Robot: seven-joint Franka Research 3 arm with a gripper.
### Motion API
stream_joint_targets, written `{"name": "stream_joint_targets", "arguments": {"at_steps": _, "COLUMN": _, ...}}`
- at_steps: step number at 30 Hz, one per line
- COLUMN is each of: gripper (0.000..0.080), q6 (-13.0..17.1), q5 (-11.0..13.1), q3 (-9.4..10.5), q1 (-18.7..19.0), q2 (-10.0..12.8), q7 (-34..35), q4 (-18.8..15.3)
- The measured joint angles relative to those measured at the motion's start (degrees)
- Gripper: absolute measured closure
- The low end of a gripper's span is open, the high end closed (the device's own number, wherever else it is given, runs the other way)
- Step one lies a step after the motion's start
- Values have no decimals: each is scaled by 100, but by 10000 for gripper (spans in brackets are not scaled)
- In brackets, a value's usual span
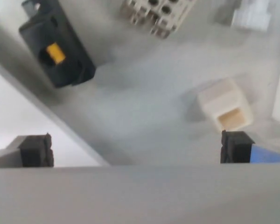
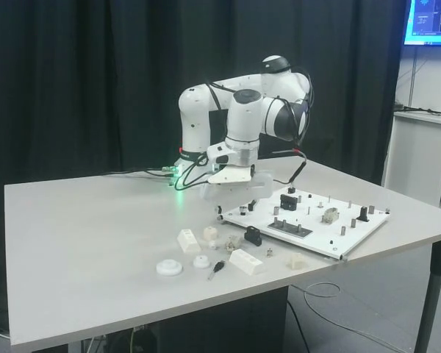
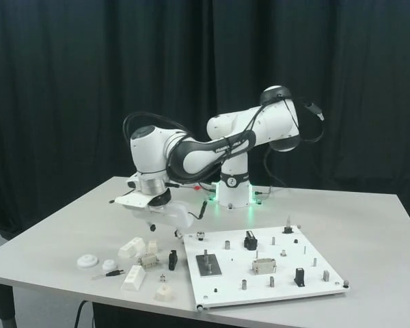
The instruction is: Remove round peg 4.
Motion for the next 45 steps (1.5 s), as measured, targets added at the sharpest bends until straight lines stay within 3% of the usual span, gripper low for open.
{"name": "stream_joint_targets", "arguments": {"at_steps": 11, "gripper": 3, "q6": 6, "q5": 257, "q3": -192, "q1": 683, "q2": -72, "q7": 661, "q4": -647}}
{"name": "stream_joint_targets", "arguments": {"at_steps": 24, "gripper": 3, "q6": 314, "q5": 291, "q3": -315, "q1": 1550, "q2": -153, "q7": 1415, "q4": -1186}}
{"name": "stream_joint_targets", "arguments": {"at_steps": 45, "gripper": 3, "q6": 896, "q5": 559, "q3": -232, "q1": 2530, "q2": -232, "q7": 2671, "q4": -1701}}
